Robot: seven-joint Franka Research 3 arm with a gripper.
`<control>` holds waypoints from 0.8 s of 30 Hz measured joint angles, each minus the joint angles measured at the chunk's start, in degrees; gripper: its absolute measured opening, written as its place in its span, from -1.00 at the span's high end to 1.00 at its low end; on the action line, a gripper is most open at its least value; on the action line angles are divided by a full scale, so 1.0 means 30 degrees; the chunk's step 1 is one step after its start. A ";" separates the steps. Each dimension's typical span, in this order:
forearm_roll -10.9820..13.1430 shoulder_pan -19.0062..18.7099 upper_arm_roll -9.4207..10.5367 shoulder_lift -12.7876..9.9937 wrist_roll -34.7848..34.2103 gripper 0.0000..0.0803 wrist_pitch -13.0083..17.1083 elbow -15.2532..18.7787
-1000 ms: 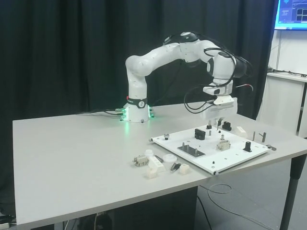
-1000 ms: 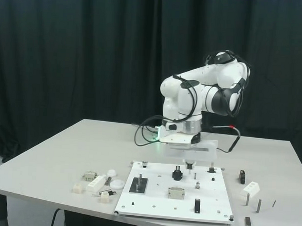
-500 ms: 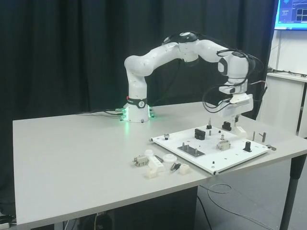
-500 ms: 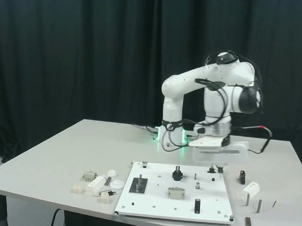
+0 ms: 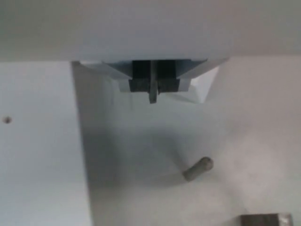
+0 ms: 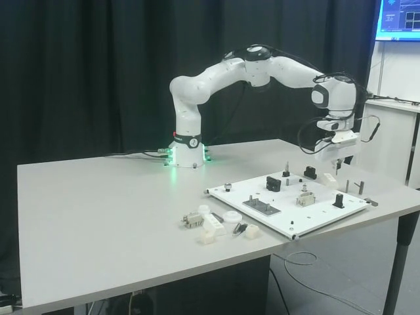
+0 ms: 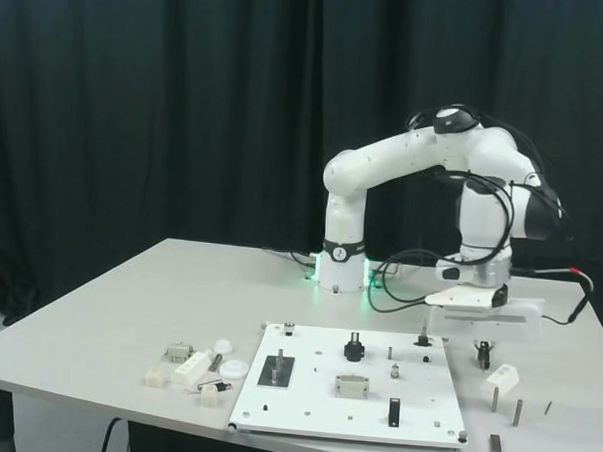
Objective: Place square peg 1.
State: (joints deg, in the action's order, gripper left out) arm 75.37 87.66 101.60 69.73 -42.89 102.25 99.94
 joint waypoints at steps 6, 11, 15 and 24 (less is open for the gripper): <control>-0.0353 -0.0131 0.0575 0.0006 -0.0829 0.93 0.0435 -0.0432; -0.0585 -0.0282 0.0999 0.0007 -0.1574 0.93 0.0903 -0.0616; -0.0681 -0.0434 0.1213 0.0007 -0.1948 0.93 0.1241 -0.0639; -0.0886 -0.0634 0.1402 0.0008 -0.2536 -0.29 0.1702 -0.0645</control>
State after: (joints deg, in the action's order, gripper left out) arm 72.71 85.76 105.80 69.75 -50.50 107.36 98.01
